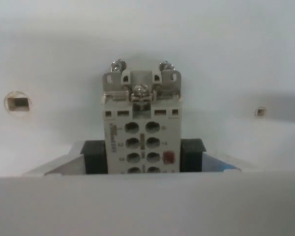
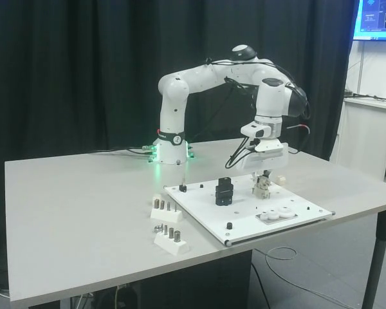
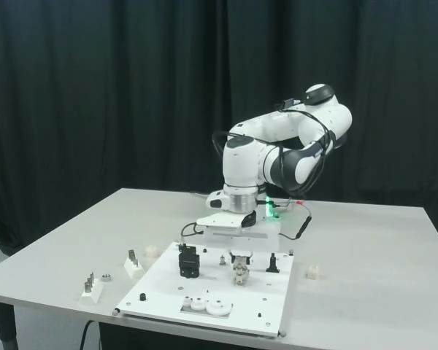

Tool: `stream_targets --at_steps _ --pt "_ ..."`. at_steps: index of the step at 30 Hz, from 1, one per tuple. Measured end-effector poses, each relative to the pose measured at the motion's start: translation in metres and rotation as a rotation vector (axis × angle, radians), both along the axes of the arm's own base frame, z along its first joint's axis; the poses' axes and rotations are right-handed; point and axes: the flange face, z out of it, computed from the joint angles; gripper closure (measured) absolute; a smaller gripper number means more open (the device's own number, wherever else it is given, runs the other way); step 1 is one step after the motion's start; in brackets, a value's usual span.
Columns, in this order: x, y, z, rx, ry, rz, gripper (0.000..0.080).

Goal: Insert waterproof.

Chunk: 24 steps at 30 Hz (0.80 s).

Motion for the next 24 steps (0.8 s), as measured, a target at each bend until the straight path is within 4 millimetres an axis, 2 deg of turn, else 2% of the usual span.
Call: stream_targets --at_steps 24 --pt "-0.0009 0.0031 -0.0002 -0.017 -0.001 0.006 0.0493"
